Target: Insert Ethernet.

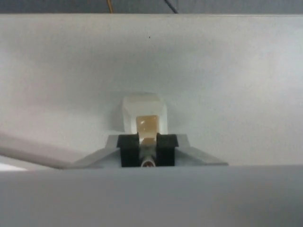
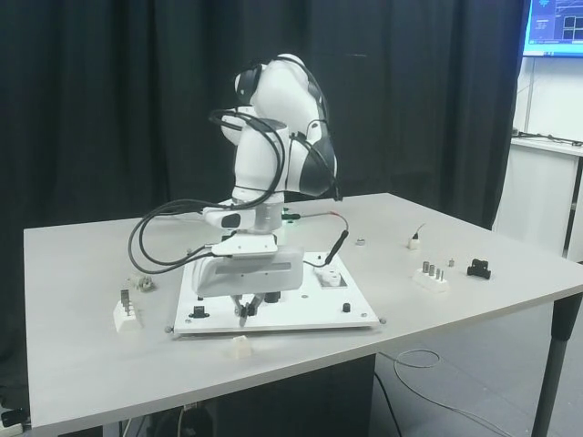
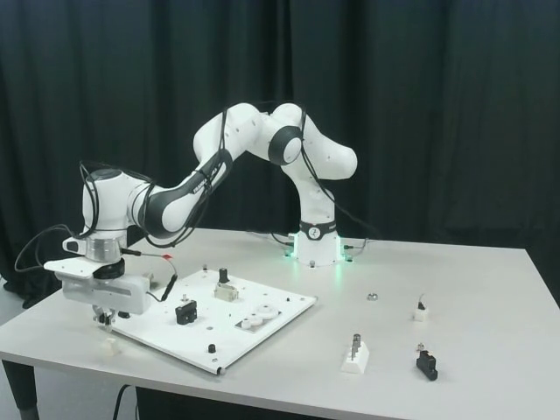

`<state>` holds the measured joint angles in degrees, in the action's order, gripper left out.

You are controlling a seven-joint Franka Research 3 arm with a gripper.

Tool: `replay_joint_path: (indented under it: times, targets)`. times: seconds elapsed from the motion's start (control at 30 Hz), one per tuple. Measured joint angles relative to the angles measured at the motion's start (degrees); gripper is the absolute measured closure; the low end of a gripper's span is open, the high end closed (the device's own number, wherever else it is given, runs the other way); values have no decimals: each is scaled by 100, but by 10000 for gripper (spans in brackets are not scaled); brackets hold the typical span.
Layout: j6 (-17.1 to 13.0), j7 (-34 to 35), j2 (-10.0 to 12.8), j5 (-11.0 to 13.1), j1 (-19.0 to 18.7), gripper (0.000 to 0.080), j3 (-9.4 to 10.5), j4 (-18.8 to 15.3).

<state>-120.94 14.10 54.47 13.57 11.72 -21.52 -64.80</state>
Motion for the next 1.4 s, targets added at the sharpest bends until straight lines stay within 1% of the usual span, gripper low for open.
replay_joint_path:
  times: [0.13,0.3,0.97,1.23,1.4]
  targets:
    - [131,0,-1,0,1,732,-14,96]
    - [216,0,-1,0,1,732,-33,166]
    - [293,20,-1,0,0,732,-54,231]
    - [356,254,-8,0,2,732,-105,269]
    - [468,448,-31,0,2,732,-192,281]
